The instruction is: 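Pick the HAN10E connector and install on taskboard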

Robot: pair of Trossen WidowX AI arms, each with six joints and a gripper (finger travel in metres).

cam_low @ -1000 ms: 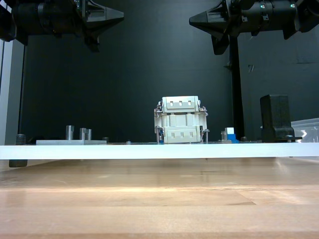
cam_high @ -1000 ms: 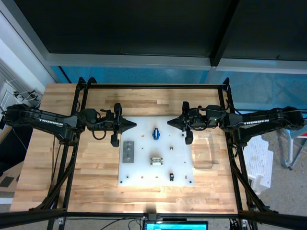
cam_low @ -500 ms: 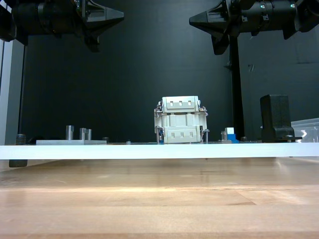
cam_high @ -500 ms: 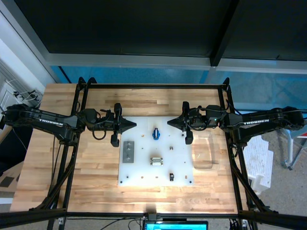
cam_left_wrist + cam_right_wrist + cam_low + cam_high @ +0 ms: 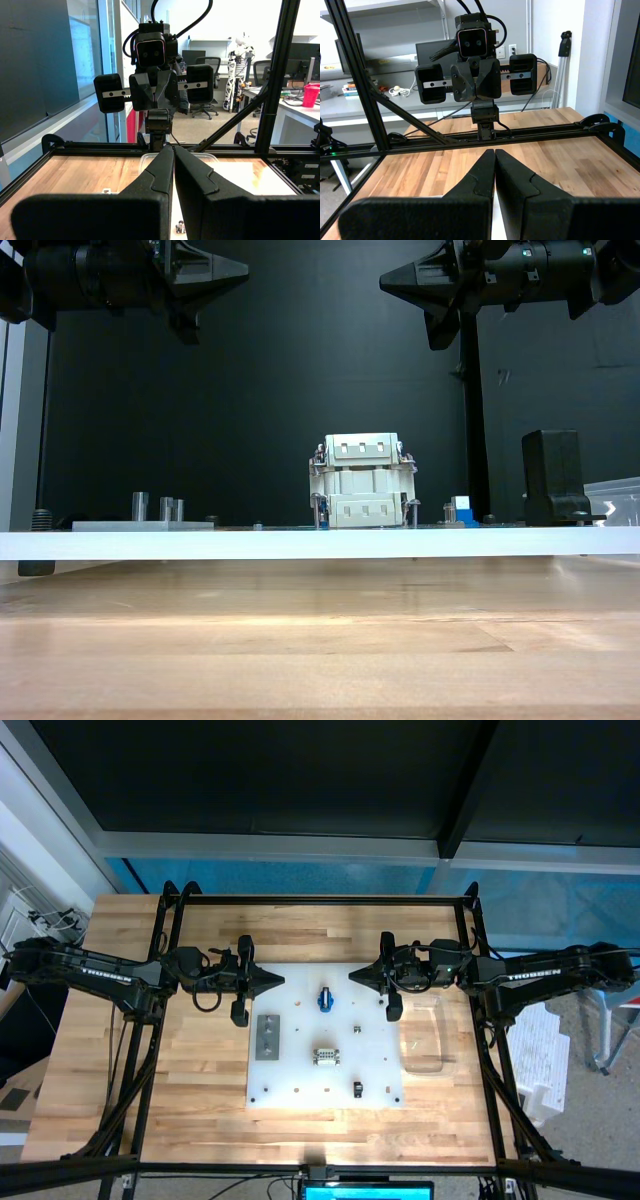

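The HAN10E connector (image 5: 323,1057) sits on the taskboard (image 5: 295,1078); left pincer (image 5: 281,980) and right pincer (image 5: 352,976) hang above the board's far edge.

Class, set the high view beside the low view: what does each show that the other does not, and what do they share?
Only the high view shows the taskboard as a whole square, with the grey metal block left of the HAN10E connector and the blue part beyond it. Only the low view shows the connector's side profile, standing tall above the board surface. Both show the connector, and the left gripper and right gripper, shut, raised above the board with tips facing each other.
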